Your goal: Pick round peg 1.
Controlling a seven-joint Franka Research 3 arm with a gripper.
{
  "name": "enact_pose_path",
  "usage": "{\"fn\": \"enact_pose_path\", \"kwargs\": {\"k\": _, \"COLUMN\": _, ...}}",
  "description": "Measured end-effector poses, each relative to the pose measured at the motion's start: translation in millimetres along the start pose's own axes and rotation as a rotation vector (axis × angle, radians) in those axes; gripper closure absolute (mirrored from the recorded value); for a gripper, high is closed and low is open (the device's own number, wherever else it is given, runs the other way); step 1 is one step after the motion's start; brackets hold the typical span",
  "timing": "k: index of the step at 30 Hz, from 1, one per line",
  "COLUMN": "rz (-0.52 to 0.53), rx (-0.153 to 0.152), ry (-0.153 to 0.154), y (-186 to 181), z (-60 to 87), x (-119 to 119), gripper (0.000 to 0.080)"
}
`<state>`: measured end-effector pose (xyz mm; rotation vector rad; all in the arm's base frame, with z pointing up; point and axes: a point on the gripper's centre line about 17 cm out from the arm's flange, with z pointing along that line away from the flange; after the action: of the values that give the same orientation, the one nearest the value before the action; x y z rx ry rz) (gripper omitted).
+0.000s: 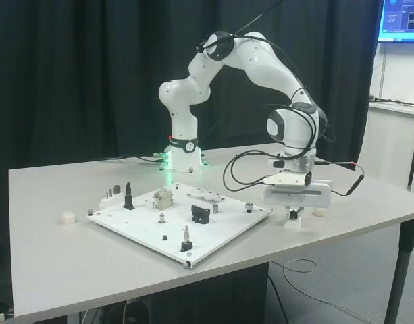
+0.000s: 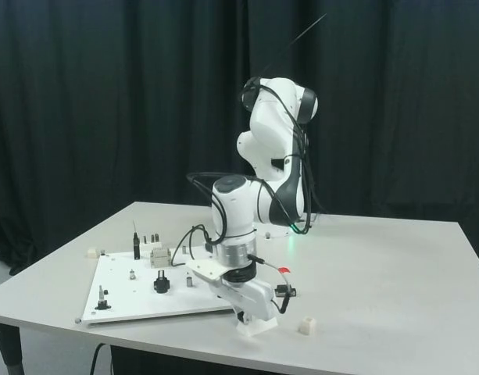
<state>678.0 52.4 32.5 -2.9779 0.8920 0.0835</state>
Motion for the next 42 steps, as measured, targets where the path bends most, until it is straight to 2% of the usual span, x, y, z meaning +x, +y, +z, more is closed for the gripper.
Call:
{"fn": "enact_pose_path", "kwargs": {"k": 1, "rz": -0.001, "rx": 0.001, "ry": 0.000, "y": -1, "z": -0.3, "x": 0, "gripper": 0.0760}}
{"fn": "enact_pose_path", "kwargs": {"k": 11, "rz": -0.008, "rx": 0.010, "ry": 0.006, "y": -9, "z": -8.6, "x": 3, "gripper": 0.0767}}
{"fn": "enact_pose_path", "kwargs": {"k": 19, "rz": -0.012, "rx": 0.007, "ry": -0.012, "y": -12, "z": -31.7, "x": 5, "gripper": 0.0767}}
{"fn": "enact_pose_path", "kwargs": {"k": 29, "rz": -0.028, "rx": -0.020, "ry": -0.021, "y": -6, "z": -62.2, "x": 10, "gripper": 0.0768}}
{"fn": "enact_pose_path", "kwargs": {"k": 42, "rz": -0.029, "rx": -0.058, "ry": -0.016, "y": 2, "z": -83.4, "x": 17, "gripper": 0.0769}}
